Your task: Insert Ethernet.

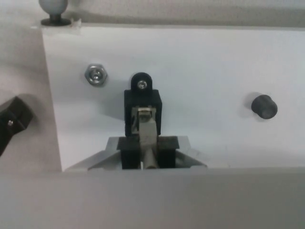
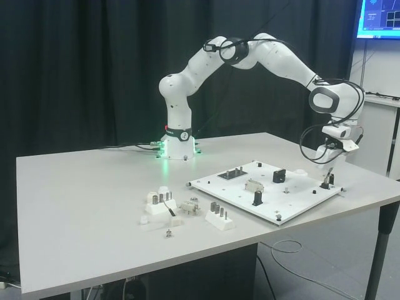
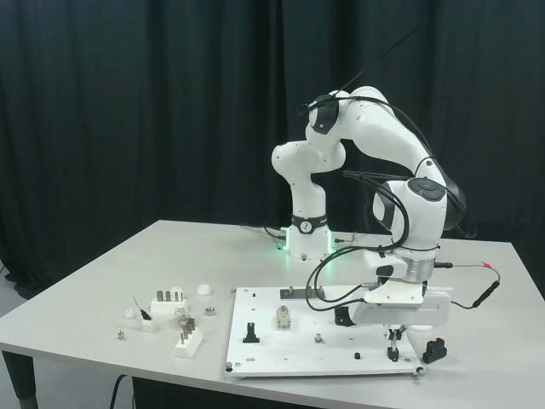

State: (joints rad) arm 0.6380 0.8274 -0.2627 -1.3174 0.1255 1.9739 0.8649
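Observation:
A black Ethernet socket (image 1: 142, 110) is screwed upright onto the white board (image 1: 209, 62). A grey Ethernet plug (image 1: 146, 128) points into the socket's opening, with its front end at or just inside the mouth; the depth is hidden. My gripper (image 1: 147, 153) is shut on the plug, one black fingertip on each side. In the room views the gripper (image 2: 327, 170) (image 3: 393, 334) hangs low over the socket (image 2: 326, 183) (image 3: 392, 352), near the board's corner farthest from the arm's base.
Beside the socket, the board carries a hex nut (image 1: 96, 74) and a black knob (image 1: 264, 106). Other black and grey fixtures (image 2: 256, 199) stand across the board (image 2: 237, 190). White holders with small parts (image 2: 164, 203) lie on the grey table. A black block (image 3: 435, 348) sits off the board's corner.

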